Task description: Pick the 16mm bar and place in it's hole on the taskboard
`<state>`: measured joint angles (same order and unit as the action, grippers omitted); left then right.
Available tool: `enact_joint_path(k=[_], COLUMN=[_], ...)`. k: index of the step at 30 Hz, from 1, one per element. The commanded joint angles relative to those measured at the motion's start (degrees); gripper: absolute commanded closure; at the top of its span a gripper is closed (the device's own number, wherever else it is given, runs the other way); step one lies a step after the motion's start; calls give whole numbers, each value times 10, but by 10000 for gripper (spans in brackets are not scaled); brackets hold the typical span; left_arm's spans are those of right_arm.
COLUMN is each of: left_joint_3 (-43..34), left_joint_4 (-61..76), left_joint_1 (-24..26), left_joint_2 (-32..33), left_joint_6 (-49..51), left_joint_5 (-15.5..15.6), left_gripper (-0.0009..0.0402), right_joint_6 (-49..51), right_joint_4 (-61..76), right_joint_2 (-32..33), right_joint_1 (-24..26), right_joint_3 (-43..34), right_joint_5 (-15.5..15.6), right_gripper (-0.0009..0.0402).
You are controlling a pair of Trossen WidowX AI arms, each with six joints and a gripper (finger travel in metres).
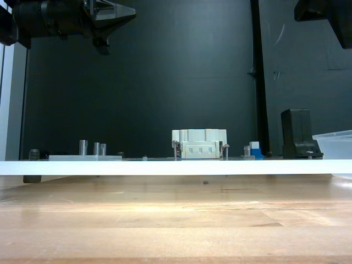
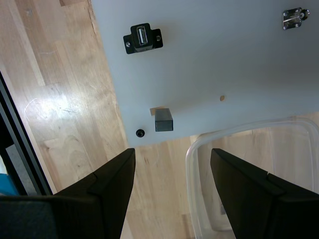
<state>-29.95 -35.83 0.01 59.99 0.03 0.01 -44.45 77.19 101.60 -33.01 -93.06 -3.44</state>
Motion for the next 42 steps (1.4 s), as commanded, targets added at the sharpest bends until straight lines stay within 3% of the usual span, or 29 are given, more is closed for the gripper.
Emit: enact_joint_path(k=[1,7,19,28,42], left_joint_3=[0,0,0,0,0], left_joint_4=[0,0,0,0,0], left_joint_1=[0,0,0,0,0], left_joint_2=[0,0,0,0,0], left_joint_6=[0,0,0,0,0], left_joint_5=[0,0,0,0,0], left_gripper=[393,393,393,393,393], right_joint_6=[0,45,26,31,50], right_joint_4=[-1,-8,-19,-96,-175], right_joint_2=[1,1,1,1,1], right_joint_1=[0,-2,-2,-3,-2], right_joint_3=[0,12,20,85,158], right_joint_5=[0,0,-1,-15,-10], right_gripper=[183,183,183,183,183])
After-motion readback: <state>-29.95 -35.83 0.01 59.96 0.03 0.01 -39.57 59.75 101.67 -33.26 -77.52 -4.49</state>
